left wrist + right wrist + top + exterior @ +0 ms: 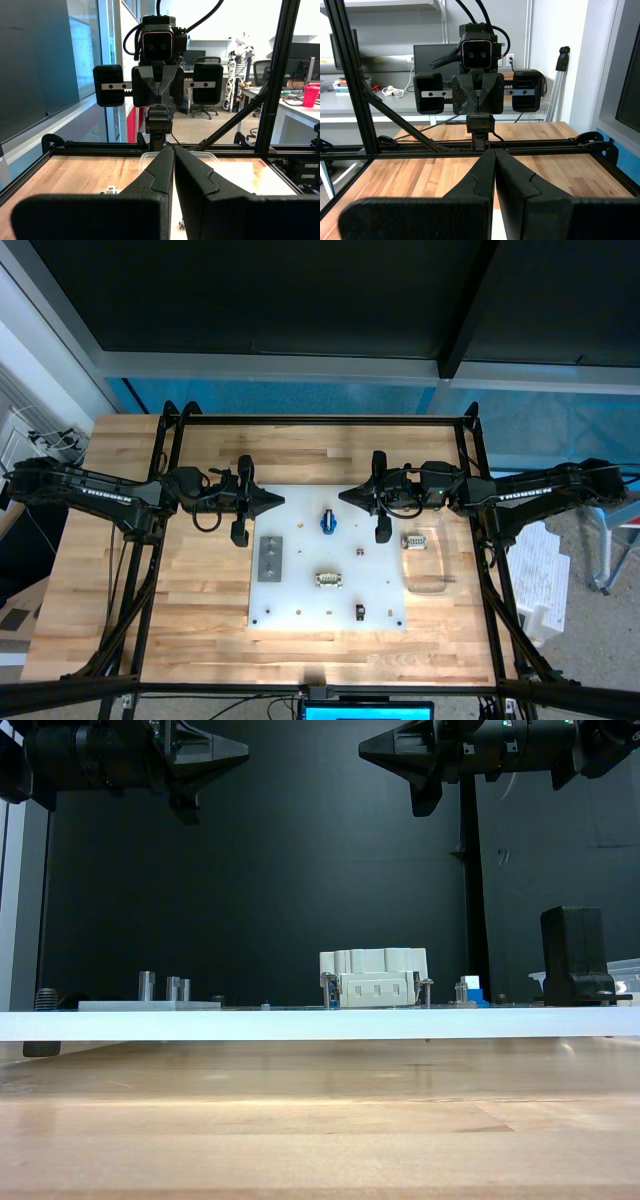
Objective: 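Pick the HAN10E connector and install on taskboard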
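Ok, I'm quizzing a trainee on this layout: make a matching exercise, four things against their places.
1 HAN10E connector
2 grey metal block
3 left gripper
4 right gripper
A on the left part of the taskboard
B raised and shut, left of the board's middle
C in the clear tray beside the board
D raised and shut, right of the board's middle
Pairs: 1-C, 2-A, 3-B, 4-D

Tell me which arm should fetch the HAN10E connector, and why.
Right. The HAN10E connector lies in the clear tray beside the taskboard, on its right, near the raised right gripper. The left gripper hovers across the board, farther away. Both are shut.
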`<state>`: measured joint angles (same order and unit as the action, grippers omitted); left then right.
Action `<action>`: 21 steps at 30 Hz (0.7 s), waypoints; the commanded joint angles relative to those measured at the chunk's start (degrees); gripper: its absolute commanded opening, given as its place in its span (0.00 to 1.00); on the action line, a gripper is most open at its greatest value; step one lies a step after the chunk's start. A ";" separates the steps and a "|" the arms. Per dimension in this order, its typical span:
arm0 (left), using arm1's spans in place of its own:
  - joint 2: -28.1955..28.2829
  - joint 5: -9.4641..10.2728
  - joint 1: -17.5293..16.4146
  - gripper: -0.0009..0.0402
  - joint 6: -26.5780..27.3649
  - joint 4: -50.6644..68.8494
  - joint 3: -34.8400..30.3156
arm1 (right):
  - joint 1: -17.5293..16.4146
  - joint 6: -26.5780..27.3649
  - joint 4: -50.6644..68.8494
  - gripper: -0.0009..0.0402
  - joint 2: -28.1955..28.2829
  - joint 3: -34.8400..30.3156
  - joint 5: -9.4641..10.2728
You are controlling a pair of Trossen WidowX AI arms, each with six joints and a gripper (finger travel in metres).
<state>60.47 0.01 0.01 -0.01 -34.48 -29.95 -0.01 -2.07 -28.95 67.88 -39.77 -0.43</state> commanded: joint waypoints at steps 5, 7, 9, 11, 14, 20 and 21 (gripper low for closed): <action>0.02 0.00 0.00 0.02 0.00 0.00 0.00 | 0.00 -0.02 0.00 0.02 0.02 0.00 0.00; 0.02 0.00 -0.02 0.02 0.00 0.00 0.00 | -0.02 0.00 0.00 0.02 0.02 0.00 0.00; 0.02 0.00 0.00 0.02 0.00 0.00 0.00 | 0.00 0.00 0.00 0.02 0.04 0.00 0.00; 0.02 0.00 0.00 0.02 0.00 0.00 0.00 | 0.00 0.00 -0.20 0.02 0.04 0.00 -0.02; 0.02 0.00 0.00 0.02 0.00 0.00 0.00 | 0.00 0.04 -0.94 0.02 0.04 0.00 -0.20; 0.02 0.00 0.00 0.02 0.00 0.00 0.00 | 0.00 -0.46 9.29 0.02 -1.53 -2.19 -4.17; 0.02 0.00 0.00 0.02 0.00 0.00 0.00 | 0.00 -0.37 13.64 0.02 -2.27 -3.13 -4.02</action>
<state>60.49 0.01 0.01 -0.01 -34.48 -29.93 0.01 -2.50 -20.38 66.48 -41.63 -4.82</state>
